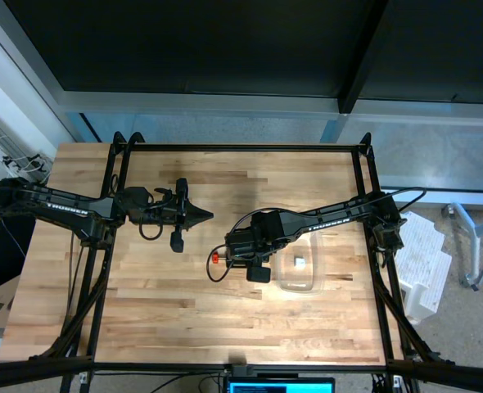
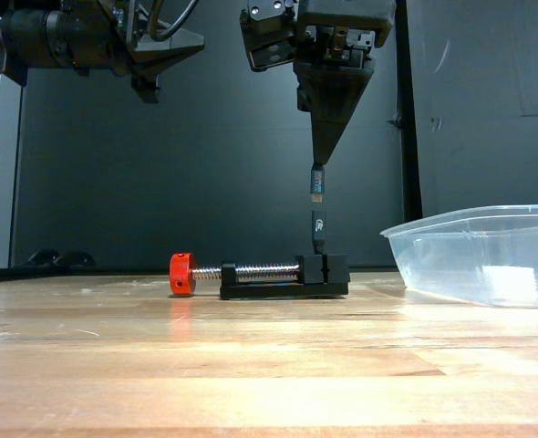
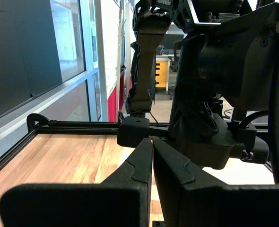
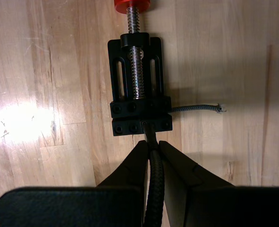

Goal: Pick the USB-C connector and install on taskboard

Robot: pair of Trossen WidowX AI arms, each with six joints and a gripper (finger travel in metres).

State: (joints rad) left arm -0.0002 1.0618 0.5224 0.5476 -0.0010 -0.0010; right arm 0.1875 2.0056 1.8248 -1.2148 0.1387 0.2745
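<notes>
The taskboard, a small black block with a threaded screw and a red-orange knob, lies on the wooden table. A short dark piece stands upright in its right end. My right gripper points straight down above that piece, shut on the USB-C connector, whose metallic tip hangs a small gap above it. In the right wrist view the connector shows between the fingers, over the taskboard. My left gripper hovers shut with nothing in it, well left of the taskboard.
A clear plastic tray sits just right of the taskboard, holding a tiny whitish square piece. A thin frayed cord sticks out sideways from the block. A black frame rail rims the table.
</notes>
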